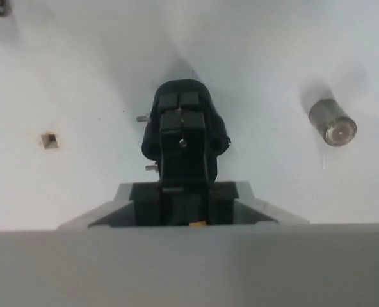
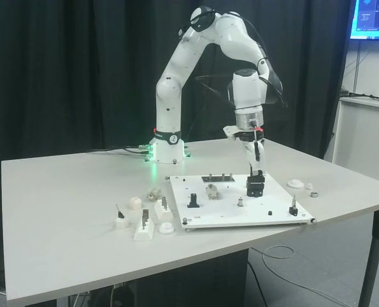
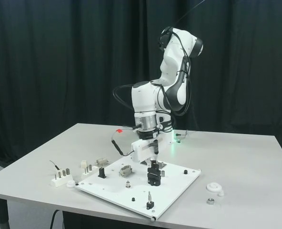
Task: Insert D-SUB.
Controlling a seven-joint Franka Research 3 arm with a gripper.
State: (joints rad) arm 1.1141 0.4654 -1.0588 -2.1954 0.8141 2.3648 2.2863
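The black D-SUB connector (image 1: pixel 183 128) stands upright on the white board (image 2: pixel 228 211), toward the board's far right part in the first room view. My gripper (image 1: pixel 184 185) comes down on it from above, and its black fingers are shut on the connector's upper body. The connector (image 2: pixel 255 186) looks to be touching the board under the gripper (image 2: pixel 257 169). From the second room view, the connector (image 3: pixel 154 176) sits near the middle of the board (image 3: pixel 181 183), below the gripper (image 3: pixel 153 163). The socket under the connector is hidden.
On the board are a metal cylinder (image 1: pixel 332 123), a square hole (image 1: pixel 48 141), a black bracket (image 2: pixel 193 201), a metal block (image 2: pixel 211 190) and a small black post (image 2: pixel 292 210). White fixtures (image 2: pixel 145 224) lie left of the board; a white gear (image 2: pixel 296 184) lies right of it.
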